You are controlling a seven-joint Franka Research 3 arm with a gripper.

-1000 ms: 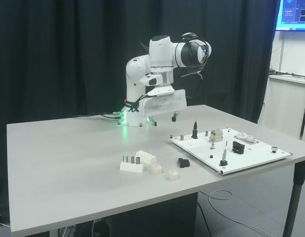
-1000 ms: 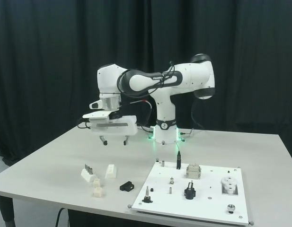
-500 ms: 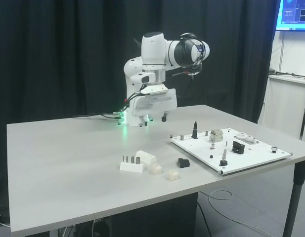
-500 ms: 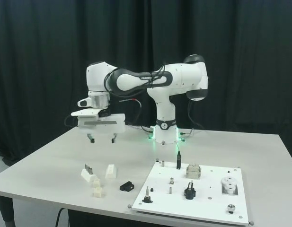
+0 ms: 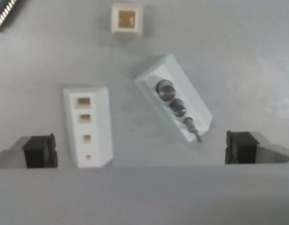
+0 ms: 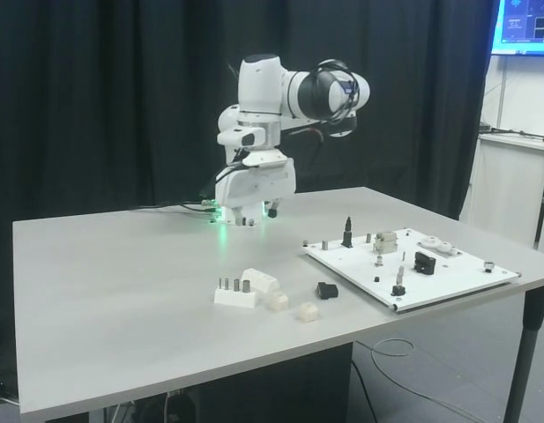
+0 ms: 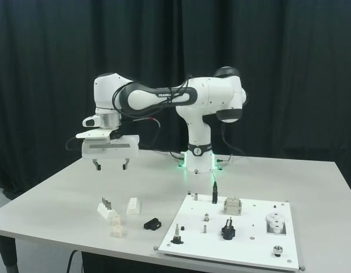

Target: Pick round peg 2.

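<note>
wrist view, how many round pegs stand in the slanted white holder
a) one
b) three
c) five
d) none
b, the white peg holder carries three round pegs in a row, shrinking in width from one end to the other, with the open claw above it.

On the table (image 6: 113,291), the peg holder (image 5: 174,104) lies near the front edge with three pegs (image 5: 176,107) standing in a row in it. Just beside it lies the block with square holes (image 5: 88,126), the two set at an angle and apart. A small cube (image 5: 127,19) sits a little in front of them, toward the table's front edge. The board (image 7: 238,230) lies well apart, on the other side of the table. The gripper (image 7: 109,166) hangs above the two blocks, touching nothing.
</note>
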